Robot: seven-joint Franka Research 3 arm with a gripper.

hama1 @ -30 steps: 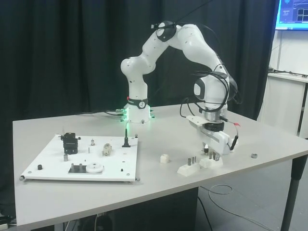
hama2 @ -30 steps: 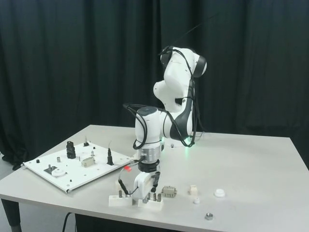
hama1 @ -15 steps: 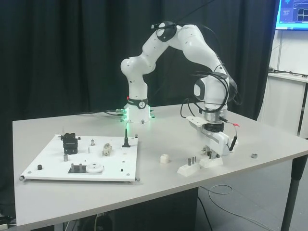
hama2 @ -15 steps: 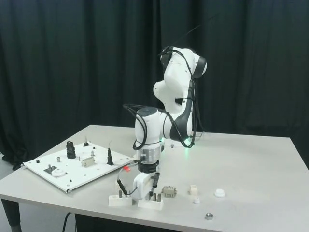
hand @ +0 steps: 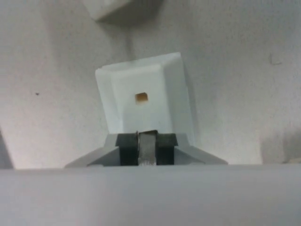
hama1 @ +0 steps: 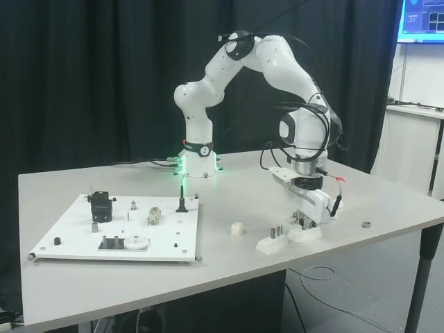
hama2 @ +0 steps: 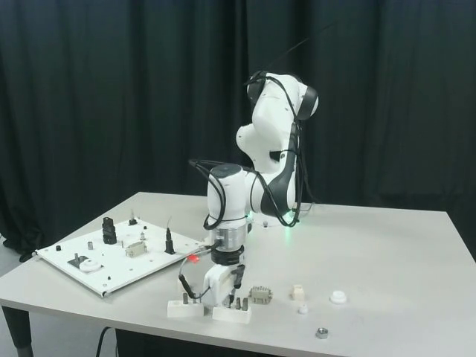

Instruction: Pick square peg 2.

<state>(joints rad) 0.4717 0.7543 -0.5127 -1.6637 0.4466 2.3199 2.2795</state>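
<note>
My gripper (hand: 147, 149) is clamped on square peg 2 (hand: 147, 147), pinched between my black pads (hand: 127, 148), above its white holder block (hand: 146, 96) and the vacated square socket (hand: 141, 97). A thin grip could let it twist or slip.

First room view stands off the counter (hama1: 229, 270) at its front corner, looking across at the white arm (hama1: 277, 69) with the black curtain behind. Second room view faces the counter from another side, equally far back, the arm central. Both share the arm, the white board (hama1: 118, 229) and the white peg holder (hama2: 232, 313). Wrist view looks straight down, very close, onto that holder.
</note>
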